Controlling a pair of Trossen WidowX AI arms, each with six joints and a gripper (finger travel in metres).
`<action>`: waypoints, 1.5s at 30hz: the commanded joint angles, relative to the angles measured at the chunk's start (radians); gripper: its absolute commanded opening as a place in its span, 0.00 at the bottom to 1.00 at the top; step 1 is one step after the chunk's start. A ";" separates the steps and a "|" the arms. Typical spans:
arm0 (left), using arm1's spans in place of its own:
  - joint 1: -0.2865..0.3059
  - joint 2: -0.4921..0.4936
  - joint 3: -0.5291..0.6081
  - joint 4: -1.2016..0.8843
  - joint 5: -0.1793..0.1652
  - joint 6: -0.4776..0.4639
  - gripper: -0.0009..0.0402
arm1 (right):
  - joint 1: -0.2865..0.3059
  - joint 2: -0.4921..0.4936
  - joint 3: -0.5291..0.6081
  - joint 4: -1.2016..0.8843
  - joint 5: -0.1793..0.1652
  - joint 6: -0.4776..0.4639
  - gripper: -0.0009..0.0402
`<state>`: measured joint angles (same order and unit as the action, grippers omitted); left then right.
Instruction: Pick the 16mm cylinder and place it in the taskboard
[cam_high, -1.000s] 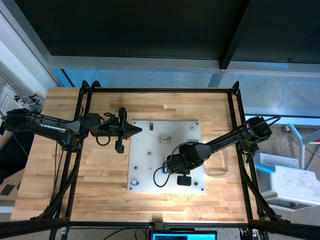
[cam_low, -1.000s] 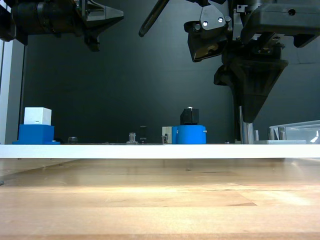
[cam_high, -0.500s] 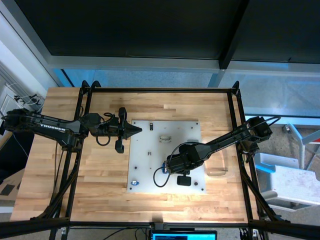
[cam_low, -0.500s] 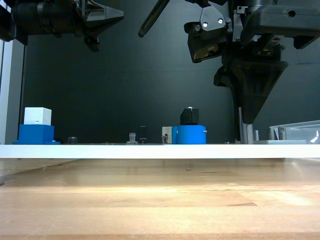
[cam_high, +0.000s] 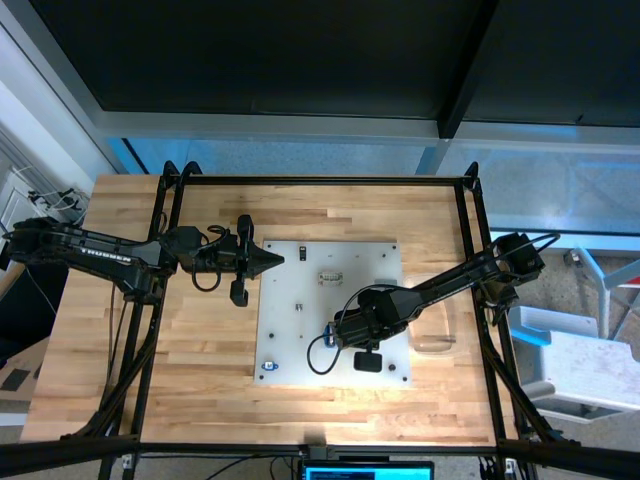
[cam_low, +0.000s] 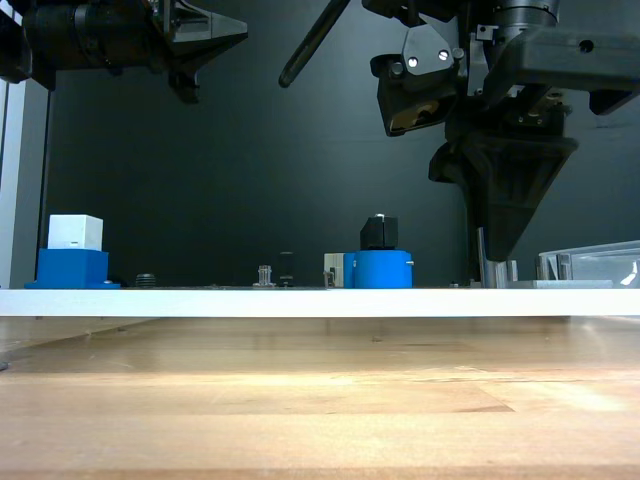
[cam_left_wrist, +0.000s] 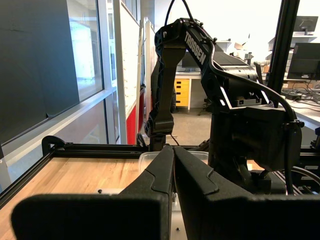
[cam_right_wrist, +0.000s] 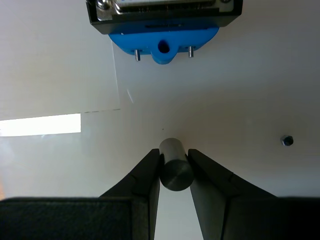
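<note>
Right gripper (cam_right_wrist: 173, 153) is clamped on the 16mm cylinder (cam_right_wrist: 175, 169), one finger on each side, narrow gap filled by the peg. It points straight down at the taskboard (cam_right_wrist: 240, 100). Peg stands upright along the fingers.

Change over the last second: in the low view the right gripper has dropped a little and its tip now sits closer to the board. The peg's visible length above the board surface is shorter than it was. The gripper also nudged slightly toward the right side. In the high view the arm pose barely differs. Likely meaning: the insertion is under way and the peg's lower end is going into a hole, or is at least pressed onto the surface. The hole itself is hidden under the peg, so seating cannot be confirmed. The release is not yet done.

Cylinder look: short, plain grey metal, matte, with a round flat end face darker than its side. It is far thinner than the gripper body. In the low view it shows as a pale vertical bar just under the fingertips.

Nearby on the board are a blue connector mount (cam_right_wrist: 162, 42) ahead of the peg, a small screw (cam_right_wrist: 286, 141) off to one side, and a blue knob (cam_low: 383, 268) well apart. The clear tray (cam_low: 590, 262) is beside the board.

Left gripper (cam_left_wrist: 173, 150) is parked high over the board's left edge, fingers pressed together, holding nothing.
</note>
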<state>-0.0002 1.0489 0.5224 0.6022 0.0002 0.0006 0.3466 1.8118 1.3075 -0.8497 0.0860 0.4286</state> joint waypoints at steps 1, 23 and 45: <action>0.000 0.000 0.000 0.000 0.000 0.000 0.02 | 0.000 0.000 -0.007 0.003 0.000 0.000 0.12; 0.000 0.000 0.000 0.000 0.000 0.000 0.02 | 0.000 0.000 -0.030 0.037 0.000 -0.001 0.12; 0.000 0.000 0.000 0.000 0.000 0.000 0.02 | -0.001 0.000 -0.030 0.040 0.000 -0.001 0.51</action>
<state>-0.0002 1.0489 0.5224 0.6022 -0.0002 0.0006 0.3450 1.8114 1.2770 -0.8085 0.0860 0.4274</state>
